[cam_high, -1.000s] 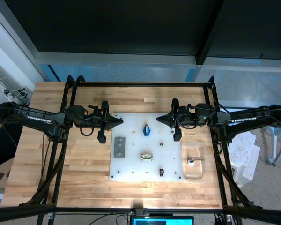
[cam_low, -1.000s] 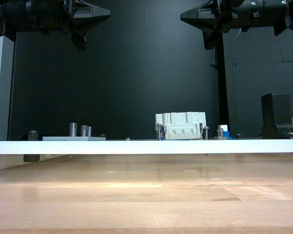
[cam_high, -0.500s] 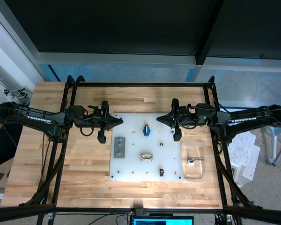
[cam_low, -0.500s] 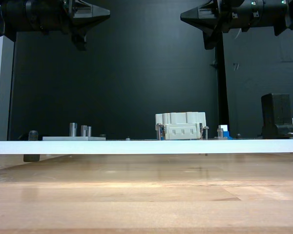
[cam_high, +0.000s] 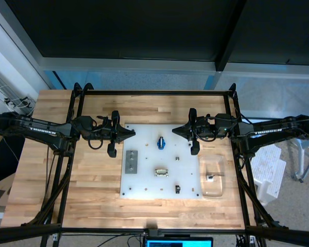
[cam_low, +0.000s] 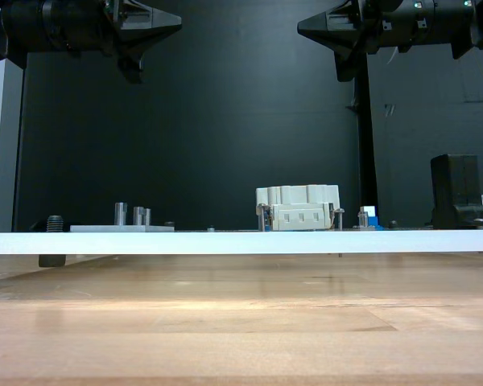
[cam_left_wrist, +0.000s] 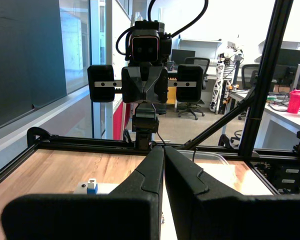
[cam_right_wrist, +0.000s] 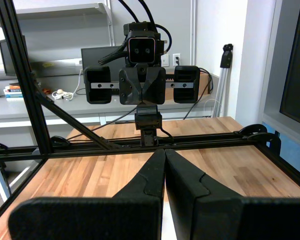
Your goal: Pick the USB connector and install on taskboard
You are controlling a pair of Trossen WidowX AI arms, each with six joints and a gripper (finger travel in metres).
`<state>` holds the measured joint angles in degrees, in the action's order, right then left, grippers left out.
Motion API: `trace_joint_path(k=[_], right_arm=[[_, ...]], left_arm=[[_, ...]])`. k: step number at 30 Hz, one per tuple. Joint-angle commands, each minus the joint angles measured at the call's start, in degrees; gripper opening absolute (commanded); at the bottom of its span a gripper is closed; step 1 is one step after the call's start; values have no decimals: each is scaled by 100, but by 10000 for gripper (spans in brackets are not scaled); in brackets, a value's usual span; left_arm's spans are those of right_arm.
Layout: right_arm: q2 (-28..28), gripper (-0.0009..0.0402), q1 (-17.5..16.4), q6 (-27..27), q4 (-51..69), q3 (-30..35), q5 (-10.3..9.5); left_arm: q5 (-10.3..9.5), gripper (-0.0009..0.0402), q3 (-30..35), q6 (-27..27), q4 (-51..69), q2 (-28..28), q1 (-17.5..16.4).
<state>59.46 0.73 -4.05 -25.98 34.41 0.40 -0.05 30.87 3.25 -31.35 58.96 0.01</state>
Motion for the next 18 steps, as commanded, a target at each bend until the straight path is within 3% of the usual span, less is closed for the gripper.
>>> trace_joint_path(k=[1,4,7,18], right_arm=[[0,0,-2,0,-2,0,0],[0,0,-2,-44,20,0,-33],[-2,0,-9,-273,42,4,-463],[-24,0,-87,-457,2487,566,-435]], left_arm=[[2,0,0,-2,0,0,-2],[2,0,0,-2,0,2,-2],[2,0,0,-2,-2,0,-2],[0,0,2,-2,-2,0,0]])
